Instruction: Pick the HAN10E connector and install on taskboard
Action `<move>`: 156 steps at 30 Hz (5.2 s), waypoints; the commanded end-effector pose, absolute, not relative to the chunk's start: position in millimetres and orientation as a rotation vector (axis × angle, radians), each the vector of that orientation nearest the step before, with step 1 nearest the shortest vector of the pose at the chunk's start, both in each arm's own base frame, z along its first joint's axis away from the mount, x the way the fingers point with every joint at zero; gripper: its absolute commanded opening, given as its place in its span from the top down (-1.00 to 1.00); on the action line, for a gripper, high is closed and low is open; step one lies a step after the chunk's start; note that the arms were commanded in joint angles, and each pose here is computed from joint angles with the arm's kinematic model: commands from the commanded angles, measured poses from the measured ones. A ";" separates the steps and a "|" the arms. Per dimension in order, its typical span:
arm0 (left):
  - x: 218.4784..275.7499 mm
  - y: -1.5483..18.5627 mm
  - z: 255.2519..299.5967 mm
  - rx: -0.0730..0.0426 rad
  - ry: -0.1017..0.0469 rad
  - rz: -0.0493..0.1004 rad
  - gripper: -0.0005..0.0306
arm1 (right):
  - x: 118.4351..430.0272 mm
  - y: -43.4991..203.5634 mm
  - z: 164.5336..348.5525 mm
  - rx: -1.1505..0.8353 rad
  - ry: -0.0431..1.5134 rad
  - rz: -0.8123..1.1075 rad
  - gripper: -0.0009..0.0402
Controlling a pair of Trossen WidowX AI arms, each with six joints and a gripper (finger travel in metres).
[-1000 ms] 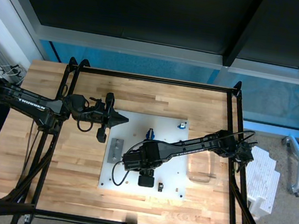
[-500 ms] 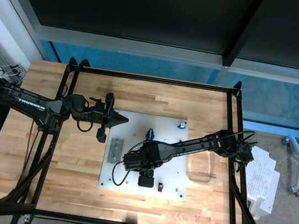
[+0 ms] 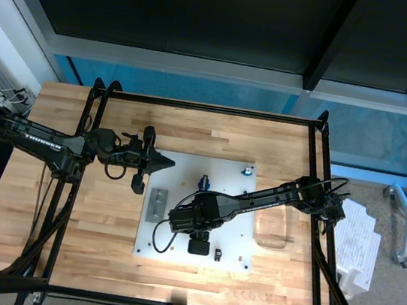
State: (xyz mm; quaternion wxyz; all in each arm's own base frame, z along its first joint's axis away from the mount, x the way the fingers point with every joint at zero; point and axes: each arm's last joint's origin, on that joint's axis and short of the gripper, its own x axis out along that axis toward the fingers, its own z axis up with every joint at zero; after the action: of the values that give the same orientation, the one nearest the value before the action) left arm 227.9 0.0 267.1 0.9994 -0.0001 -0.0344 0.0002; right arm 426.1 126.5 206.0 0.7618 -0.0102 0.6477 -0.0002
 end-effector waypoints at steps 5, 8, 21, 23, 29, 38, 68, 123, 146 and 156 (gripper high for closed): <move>227.9 0.0 267.1 0.000 -0.069 0.000 0.96 | 425.7 126.4 203.8 -0.024 1.420 -0.003 0.80; 227.9 0.0 267.1 0.000 -0.069 0.000 0.96 | 425.6 126.2 204.3 -0.023 1.420 -0.003 0.72; 227.9 0.0 267.1 0.000 -0.069 0.000 0.96 | 423.2 125.6 214.2 -0.015 1.400 -0.003 0.05; 227.9 0.0 267.1 0.000 -0.069 0.000 0.96 | 422.7 125.4 217.3 -0.014 1.395 -0.001 -0.09; 227.9 0.0 267.1 0.000 -0.069 0.000 0.96 | 419.9 124.8 226.2 -0.010 1.378 0.002 -0.52; 227.9 0.0 267.1 0.000 -0.069 0.000 0.96 | 412.5 122.4 240.0 -0.010 1.377 0.001 -0.80; 227.9 0.0 267.1 0.000 -0.069 0.000 0.96 | 401.9 118.7 272.4 -0.026 1.289 0.048 -0.78; 227.9 0.0 267.1 0.000 -0.069 0.000 0.96 | 264.8 -4.2 323.8 0.077 0.347 0.011 0.96; 227.9 0.0 267.1 0.000 -0.069 0.000 0.96 | 243.1 -9.1 290.1 0.098 0.013 -0.020 0.96; 227.9 0.0 267.1 0.000 -0.069 0.000 0.96 | 239.0 -8.6 279.8 0.124 -0.026 -0.011 0.96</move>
State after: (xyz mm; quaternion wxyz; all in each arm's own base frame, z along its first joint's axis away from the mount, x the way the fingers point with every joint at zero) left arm 227.9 0.0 267.2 0.9994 0.0001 -0.0346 0.0000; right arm 238.9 -8.8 280.6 0.9980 0.0622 -0.0131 -0.0057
